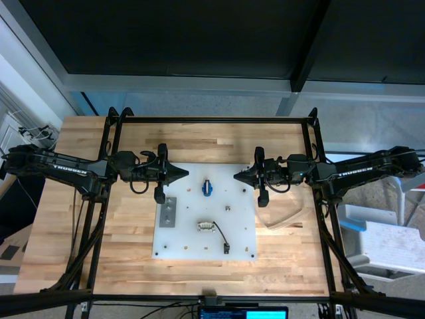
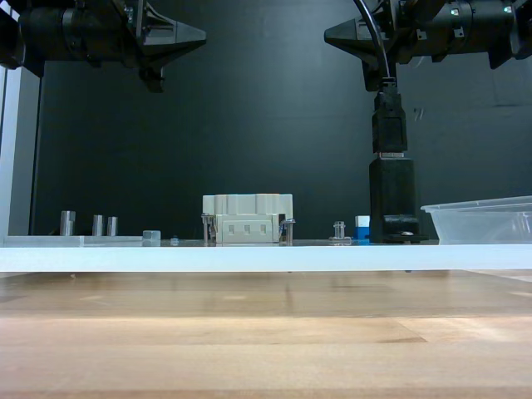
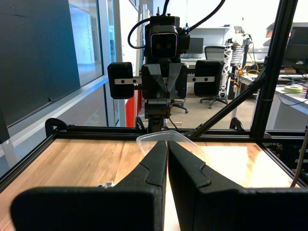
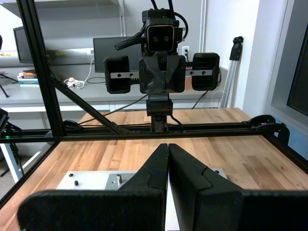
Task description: Remove the USB connector from the USB hub and place in the container
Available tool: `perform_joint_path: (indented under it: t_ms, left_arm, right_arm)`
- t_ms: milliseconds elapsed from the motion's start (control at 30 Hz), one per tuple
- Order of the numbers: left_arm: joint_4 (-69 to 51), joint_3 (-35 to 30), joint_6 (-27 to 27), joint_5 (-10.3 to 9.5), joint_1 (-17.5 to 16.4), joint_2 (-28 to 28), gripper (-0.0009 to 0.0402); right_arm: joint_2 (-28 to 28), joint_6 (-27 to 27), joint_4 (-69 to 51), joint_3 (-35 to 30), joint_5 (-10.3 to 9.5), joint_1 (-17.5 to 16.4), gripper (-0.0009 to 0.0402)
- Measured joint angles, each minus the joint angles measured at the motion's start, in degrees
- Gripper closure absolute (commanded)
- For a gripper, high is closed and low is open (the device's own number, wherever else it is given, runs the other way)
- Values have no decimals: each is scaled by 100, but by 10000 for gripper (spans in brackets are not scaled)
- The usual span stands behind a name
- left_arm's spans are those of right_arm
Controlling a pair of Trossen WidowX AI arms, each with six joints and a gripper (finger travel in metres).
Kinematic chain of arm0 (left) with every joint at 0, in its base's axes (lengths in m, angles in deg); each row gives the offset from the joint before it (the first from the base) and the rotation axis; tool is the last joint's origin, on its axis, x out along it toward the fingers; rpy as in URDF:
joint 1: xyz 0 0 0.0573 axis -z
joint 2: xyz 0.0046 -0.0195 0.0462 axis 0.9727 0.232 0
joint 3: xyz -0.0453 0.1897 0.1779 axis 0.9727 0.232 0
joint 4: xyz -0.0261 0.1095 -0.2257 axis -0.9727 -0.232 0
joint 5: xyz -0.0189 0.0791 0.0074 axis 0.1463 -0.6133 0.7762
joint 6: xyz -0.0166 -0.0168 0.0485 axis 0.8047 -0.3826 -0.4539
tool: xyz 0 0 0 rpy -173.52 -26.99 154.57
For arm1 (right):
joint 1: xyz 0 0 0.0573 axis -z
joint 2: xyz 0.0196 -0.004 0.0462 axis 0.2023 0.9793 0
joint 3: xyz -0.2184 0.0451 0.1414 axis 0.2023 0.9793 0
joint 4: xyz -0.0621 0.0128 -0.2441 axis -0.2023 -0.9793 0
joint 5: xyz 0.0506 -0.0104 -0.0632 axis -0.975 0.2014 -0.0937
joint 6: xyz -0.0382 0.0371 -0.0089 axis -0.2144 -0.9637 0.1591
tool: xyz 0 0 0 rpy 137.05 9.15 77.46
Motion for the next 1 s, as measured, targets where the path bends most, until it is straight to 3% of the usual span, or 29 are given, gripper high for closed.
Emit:
perform_joint_path:
  t_ms: [600,1000]
  left_arm:
    - [0,2,2,2,0,2,392]
    - [0,0,0,2,0,2,392]
  right_arm:
    - [0,-144,-66,-103,-7,-13,393]
    - [0,-468,-3182,-1596,-13,-212,393]
